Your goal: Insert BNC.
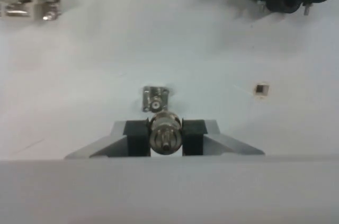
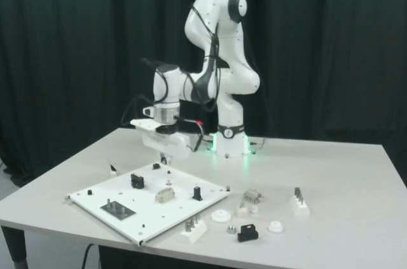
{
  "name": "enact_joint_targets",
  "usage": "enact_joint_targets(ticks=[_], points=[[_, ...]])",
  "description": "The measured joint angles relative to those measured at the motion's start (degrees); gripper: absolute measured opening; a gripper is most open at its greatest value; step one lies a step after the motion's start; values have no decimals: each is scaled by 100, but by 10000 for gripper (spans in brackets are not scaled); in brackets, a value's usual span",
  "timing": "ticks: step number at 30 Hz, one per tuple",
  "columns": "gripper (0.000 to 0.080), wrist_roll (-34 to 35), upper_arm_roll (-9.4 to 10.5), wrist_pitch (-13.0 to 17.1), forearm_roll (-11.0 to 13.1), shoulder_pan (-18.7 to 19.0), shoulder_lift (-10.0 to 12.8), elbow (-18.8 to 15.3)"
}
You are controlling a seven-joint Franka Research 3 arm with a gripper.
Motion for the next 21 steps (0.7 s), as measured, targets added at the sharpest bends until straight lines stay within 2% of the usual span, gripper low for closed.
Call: enact_joint_targets(ticks=[6, 12, 21], points=[[126, -320, -93, 94, 216, 0, 138, 1], [126, -498, -105, 153, 352, 0, 269, 10], [126, -592, -103, 260, 404, 8, 412, 30]])
